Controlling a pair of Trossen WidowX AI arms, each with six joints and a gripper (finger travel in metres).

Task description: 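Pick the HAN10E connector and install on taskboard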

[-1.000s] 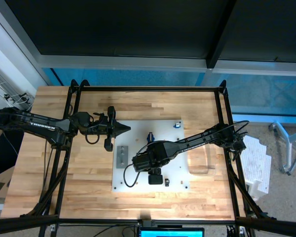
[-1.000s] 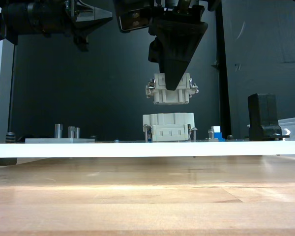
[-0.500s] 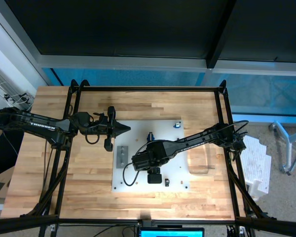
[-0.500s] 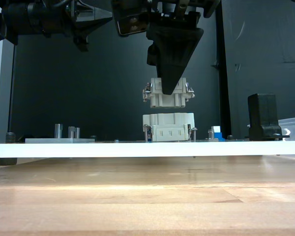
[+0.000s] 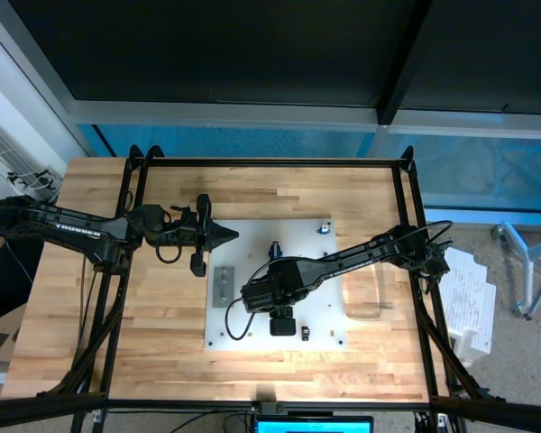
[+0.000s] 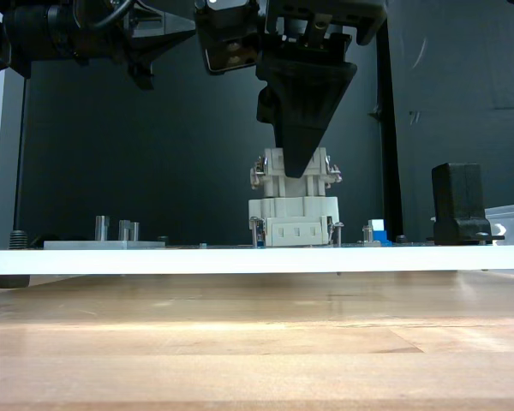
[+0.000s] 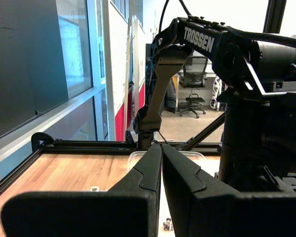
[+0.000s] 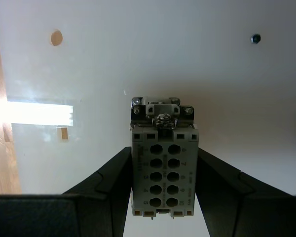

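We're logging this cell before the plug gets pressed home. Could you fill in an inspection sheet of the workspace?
Surface: wooden table carrying the white taskboard at its centre.
Job's things: HAN10E connector held upright, its underside meeting the beige socket on the taskboard; whether it is seated cannot be told.
Clutter: clear tray right of the taskboard; grey metal block, blue fitting and black block on it.
Grippers: right gripper shut on the connector; left gripper shut, empty, above the taskboard's far left corner.
Cables: black loop hanging off the right arm's wrist.
Surroundings: black frame around the table; screen at the near edge.
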